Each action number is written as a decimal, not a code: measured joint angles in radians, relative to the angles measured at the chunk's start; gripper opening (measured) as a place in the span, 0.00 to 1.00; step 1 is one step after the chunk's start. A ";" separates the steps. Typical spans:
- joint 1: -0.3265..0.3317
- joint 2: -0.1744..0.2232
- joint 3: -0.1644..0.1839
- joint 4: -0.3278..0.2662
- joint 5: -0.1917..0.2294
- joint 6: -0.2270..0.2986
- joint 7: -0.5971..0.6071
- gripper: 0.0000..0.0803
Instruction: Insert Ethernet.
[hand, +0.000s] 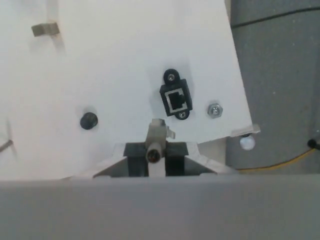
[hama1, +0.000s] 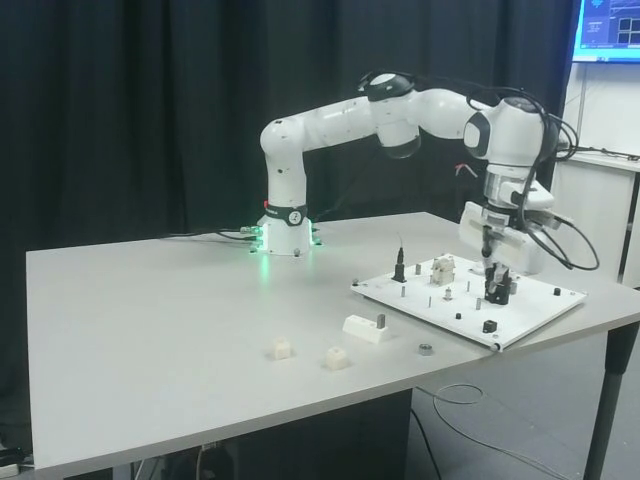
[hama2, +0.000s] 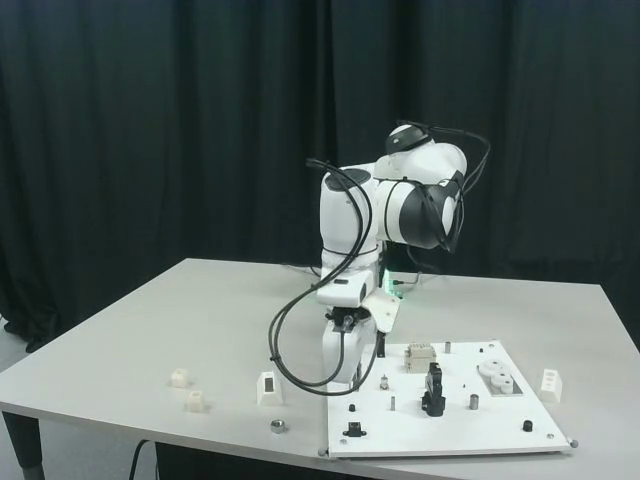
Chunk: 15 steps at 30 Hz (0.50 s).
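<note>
In the wrist view my gripper (hand: 155, 154) is shut on a grey Ethernet plug (hand: 157, 134), black fingers (hand: 133, 156) on either side of it. The plug points down at the white board (hand: 110, 65). The black Ethernet socket (hand: 176, 100) is screwed to the board just beyond the plug's tip, slightly to one side, with a gap between them. From the first room view the gripper (hama1: 488, 262) hangs above the board (hama1: 540, 305), and the socket (hama1: 489, 326) sits near the board's front corner. The second room view shows the gripper (hama2: 345, 325) above the socket (hama2: 354, 432).
Near the socket are a black knob (hand: 88, 120), a metal nut (hand: 214, 110) and the board's corner. A black fixture (hama1: 497, 290) and small posts stand on the board. White blocks (hama1: 336, 358) (hama1: 367, 326) and a ring (hama1: 425, 348) lie on the grey table.
</note>
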 joint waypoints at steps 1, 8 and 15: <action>0.000 0.000 0.002 -0.001 0.000 0.004 -0.007 0.08; -0.001 0.000 0.015 -0.009 0.000 0.030 -0.040 0.08; -0.005 0.000 0.031 -0.013 0.001 0.046 -0.099 0.08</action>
